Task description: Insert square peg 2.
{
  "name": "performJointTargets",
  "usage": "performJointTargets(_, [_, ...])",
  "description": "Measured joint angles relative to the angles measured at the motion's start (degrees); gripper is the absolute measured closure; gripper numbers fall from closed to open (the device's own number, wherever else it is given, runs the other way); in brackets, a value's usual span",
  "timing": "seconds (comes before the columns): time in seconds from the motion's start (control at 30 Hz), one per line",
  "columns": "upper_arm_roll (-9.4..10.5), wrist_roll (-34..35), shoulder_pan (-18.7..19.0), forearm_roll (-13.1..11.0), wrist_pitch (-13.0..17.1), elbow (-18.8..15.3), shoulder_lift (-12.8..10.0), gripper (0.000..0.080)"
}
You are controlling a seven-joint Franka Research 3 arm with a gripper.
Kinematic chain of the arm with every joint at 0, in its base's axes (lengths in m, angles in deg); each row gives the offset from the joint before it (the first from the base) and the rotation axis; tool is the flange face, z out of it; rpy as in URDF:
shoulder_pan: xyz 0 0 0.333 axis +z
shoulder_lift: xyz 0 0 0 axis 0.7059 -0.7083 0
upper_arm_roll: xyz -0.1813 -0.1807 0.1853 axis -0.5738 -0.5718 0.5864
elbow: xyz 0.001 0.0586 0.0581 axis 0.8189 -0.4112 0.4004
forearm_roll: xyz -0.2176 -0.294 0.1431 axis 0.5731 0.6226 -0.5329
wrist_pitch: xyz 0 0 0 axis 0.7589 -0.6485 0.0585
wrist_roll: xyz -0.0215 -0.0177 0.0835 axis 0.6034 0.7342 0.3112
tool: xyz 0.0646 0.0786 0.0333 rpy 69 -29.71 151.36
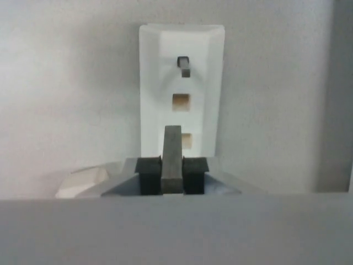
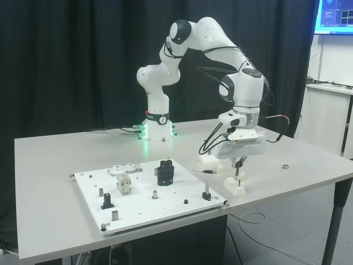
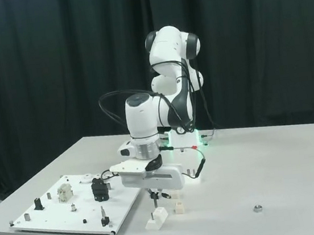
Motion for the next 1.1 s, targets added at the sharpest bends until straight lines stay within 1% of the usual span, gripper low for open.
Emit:
performJointTargets(0.27, [0.0,0.0,0.1,0.5,-0.2,0.0,0.4,0.0726])
performJointTargets(1.1, [0.0,0.0,0.2,0.8,-0.2,0.0,0.4,0.0726])
